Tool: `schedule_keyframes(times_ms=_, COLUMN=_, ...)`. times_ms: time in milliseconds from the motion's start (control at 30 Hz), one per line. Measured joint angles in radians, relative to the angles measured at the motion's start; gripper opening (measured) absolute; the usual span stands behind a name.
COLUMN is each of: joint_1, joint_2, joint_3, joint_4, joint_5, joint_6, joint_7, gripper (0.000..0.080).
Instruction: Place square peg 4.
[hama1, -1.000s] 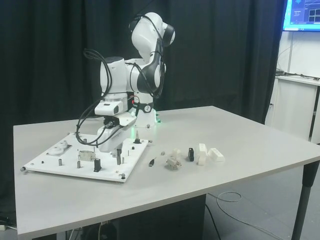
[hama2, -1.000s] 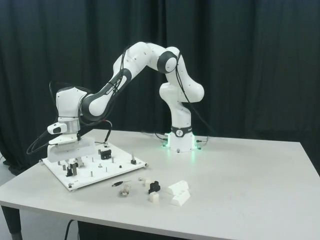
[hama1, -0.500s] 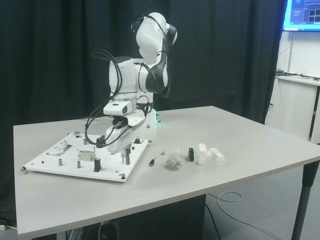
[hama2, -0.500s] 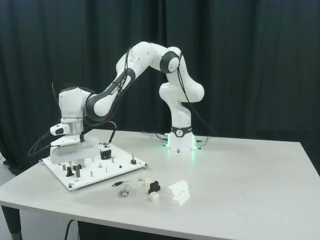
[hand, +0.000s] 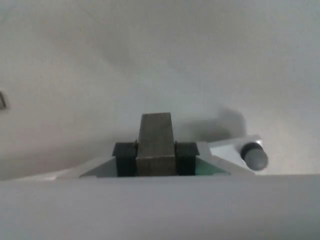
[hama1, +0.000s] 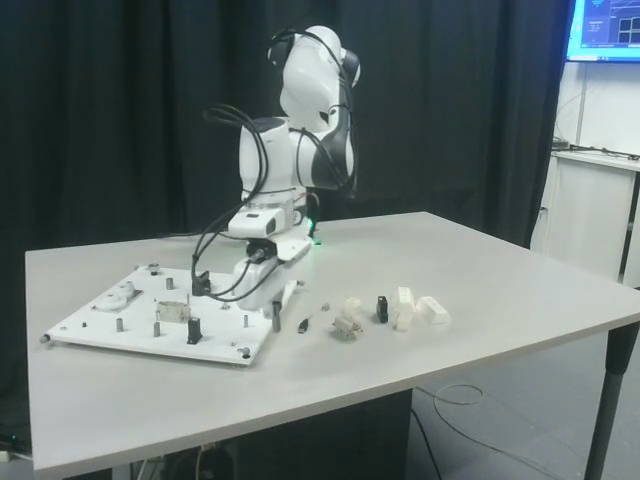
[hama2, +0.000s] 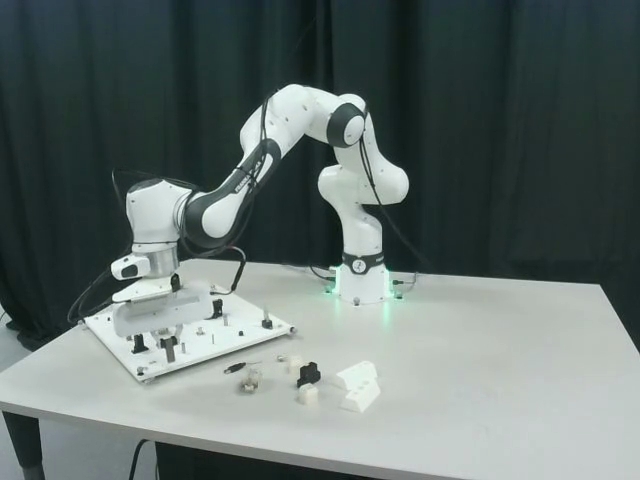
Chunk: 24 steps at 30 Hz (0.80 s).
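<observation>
A grey square peg (hand: 156, 145) stands upright between my black fingertips (hand: 125, 151), and my gripper (hand: 156, 156) is shut on it. From the first room view, the gripper (hama1: 275, 308) holds the peg (hama1: 276, 321) just above the white board (hama1: 120, 335), at the board edge nearest the loose parts. In the second room view the gripper (hama2: 168, 338) and the peg (hama2: 171, 351) hang low over the board (hama2: 207, 352), near its front side. The wrist view also shows a board corner with a grey bolt (hand: 256, 157) beside the peg.
The board carries several short pegs, a black block (hama1: 194, 330) and a round white part (hama1: 117, 297). Beside it on the grey table lie a plug (hama1: 303, 323), a small part (hama1: 345, 325), a black piece (hama1: 381, 308) and white blocks (hama1: 418, 306).
The arm has carried the peg from the middle of the board sideways to the board edge nearest the loose parts. The gripper stays shut on it.
</observation>
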<state>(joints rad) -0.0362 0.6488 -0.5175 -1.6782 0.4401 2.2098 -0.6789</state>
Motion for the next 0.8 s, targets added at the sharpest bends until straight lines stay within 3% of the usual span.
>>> schedule_keyframes(times_ms=800, joint_1=0.052, joint_2=0.025, joint_3=0.002, joint_4=-0.025, joint_5=0.000, joint_6=0.001, joint_7=0.050, gripper=0.0155)
